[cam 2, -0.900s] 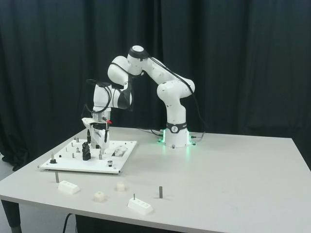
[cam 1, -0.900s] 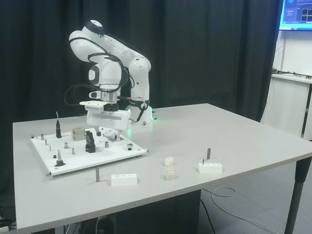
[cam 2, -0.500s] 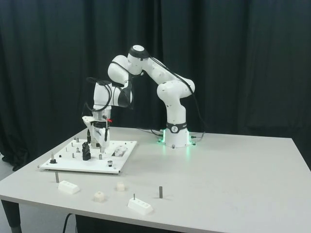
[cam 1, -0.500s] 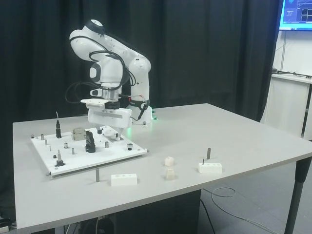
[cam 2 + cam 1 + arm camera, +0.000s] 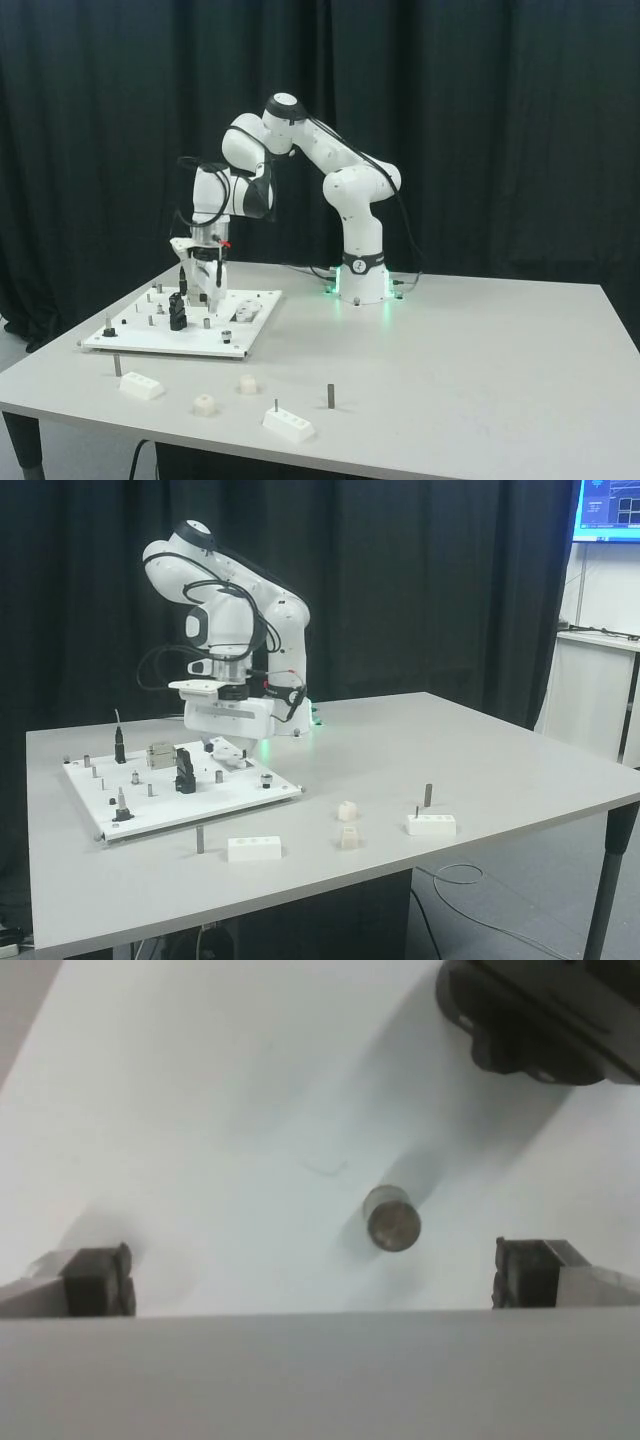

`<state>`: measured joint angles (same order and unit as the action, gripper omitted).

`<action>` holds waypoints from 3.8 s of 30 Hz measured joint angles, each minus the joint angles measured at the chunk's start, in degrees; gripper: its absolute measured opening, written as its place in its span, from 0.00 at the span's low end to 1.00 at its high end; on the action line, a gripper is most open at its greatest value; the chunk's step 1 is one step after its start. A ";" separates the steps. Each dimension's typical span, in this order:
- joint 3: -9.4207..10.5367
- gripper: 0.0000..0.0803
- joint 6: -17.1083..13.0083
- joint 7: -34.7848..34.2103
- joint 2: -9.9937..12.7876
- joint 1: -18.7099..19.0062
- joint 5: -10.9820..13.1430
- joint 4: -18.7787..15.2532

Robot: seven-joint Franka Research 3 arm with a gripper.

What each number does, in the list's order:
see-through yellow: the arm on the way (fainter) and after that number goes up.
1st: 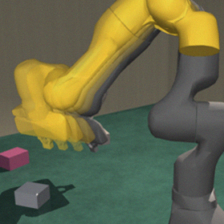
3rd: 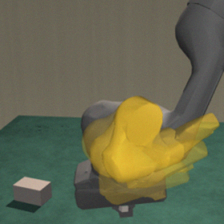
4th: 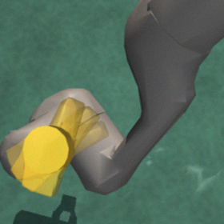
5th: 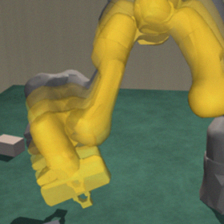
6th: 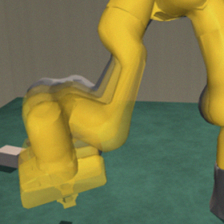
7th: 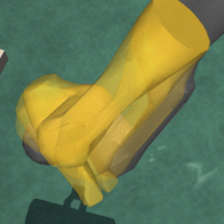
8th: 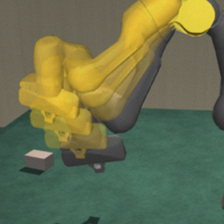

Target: Pick square peg 1.

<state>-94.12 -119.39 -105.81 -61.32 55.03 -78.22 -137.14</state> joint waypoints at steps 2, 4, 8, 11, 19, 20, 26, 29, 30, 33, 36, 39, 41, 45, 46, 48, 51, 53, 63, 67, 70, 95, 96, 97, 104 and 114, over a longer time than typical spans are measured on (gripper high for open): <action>0.34 1.00 0.22 0.00 -0.18 0.01 0.16 -0.01; 0.78 1.00 0.53 0.00 -0.37 0.02 0.31 -0.01; 1.69 1.00 1.12 0.00 -0.89 0.03 0.62 -0.02; 2.51 1.00 2.02 -0.01 -1.34 0.03 0.76 -0.02; 4.65 1.00 4.44 -0.74 -2.69 0.04 0.81 0.00; 4.91 1.00 4.74 -0.81 -2.88 0.04 0.81 0.00; 6.32 1.00 6.35 -1.09 -3.80 0.07 0.81 0.05; 6.97 1.00 6.84 -1.22 -4.13 0.09 0.81 0.07; 7.16 1.00 6.99 -1.29 -4.21 0.10 0.81 0.08; 7.76 1.00 7.37 -1.49 -4.43 0.15 0.81 0.09; 8.31 1.00 7.62 -1.54 -4.54 0.21 0.85 0.09; 8.78 1.00 7.80 -1.59 -4.60 0.25 0.99 0.09; 9.09 1.00 7.93 -1.60 -4.61 0.27 1.06 0.11; 9.73 1.00 8.34 -1.70 -4.62 0.37 1.11 0.19; 9.88 1.00 8.41 -1.77 -4.62 0.40 1.12 0.22; 10.12 1.00 8.49 -1.89 -4.63 0.51 1.13 0.29; 10.41 1.00 8.54 -1.93 -4.63 0.76 1.13 0.50; 10.53 1.00 8.56 -1.94 -4.63 1.01 1.13 0.75; 10.83 1.00 8.61 -1.94 -4.63 2.65 1.13 2.40; 10.84 1.00 8.62 -1.94 -4.63 3.50 1.13 3.19; 10.84 1.00 8.62 -1.91 -4.63 4.25 1.13 3.84; 6.51 1.00 8.51 17.29 -7.94 22.12 1.19 14.96; 6.20 1.00 8.50 18.13 -8.04 23.07 1.21 15.46; 5.91 1.00 8.48 18.84 -8.14 24.00 1.27 15.94; 4.33 1.00 8.44 23.16 -8.32 30.02 2.02 18.51; 2.41 1.00 8.31 24.41 -8.33 38.12 2.46 21.33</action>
<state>-91.71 -111.07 -81.41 -69.65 93.14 -75.76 -115.81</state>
